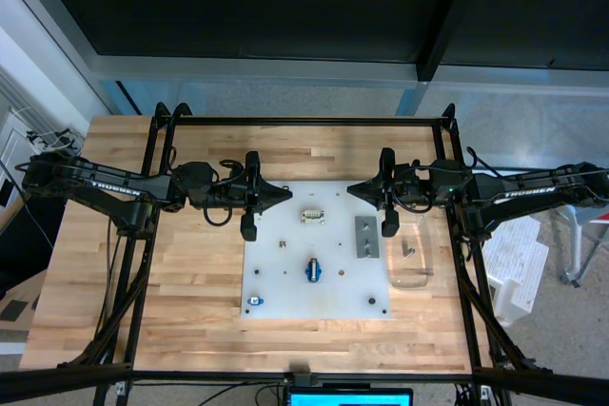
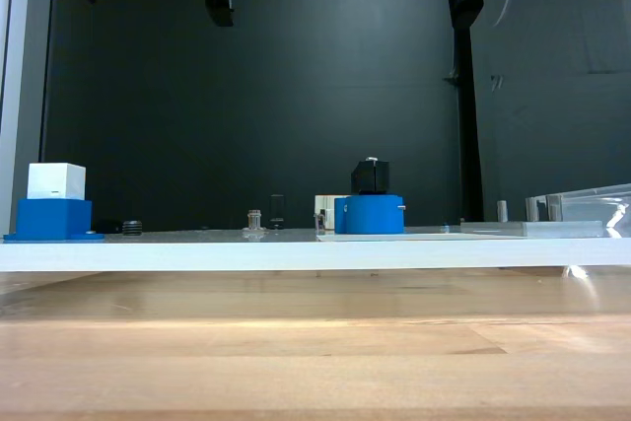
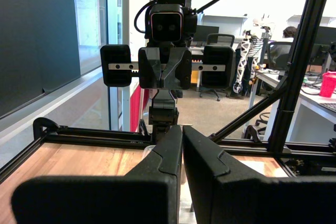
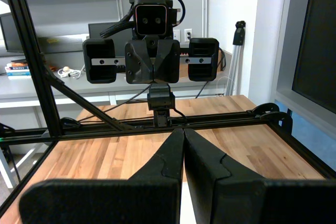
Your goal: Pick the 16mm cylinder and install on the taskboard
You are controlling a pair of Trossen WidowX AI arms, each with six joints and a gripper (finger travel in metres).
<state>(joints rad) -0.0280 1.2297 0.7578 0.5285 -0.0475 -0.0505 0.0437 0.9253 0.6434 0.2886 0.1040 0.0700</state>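
Cylinder (image 1: 406, 251) stands in tray (image 1: 411, 283); left gripper (image 1: 285, 195), right gripper (image 1: 352, 189) above taskboard (image 1: 285, 292).

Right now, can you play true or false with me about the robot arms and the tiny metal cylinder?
1. The left gripper is holding the 16mm cylinder. False: it is shut on nothing, high above the far side of the taskboard.
2. The 16mm cylinder is inside the clear tray, beside the taskboard's right edge. True.
3. The right gripper is shut and empty, also high above the taskboard's far side. True.
4. The grey block sits on the bare wooden table. False: it sits on the taskboard, near its right edge.
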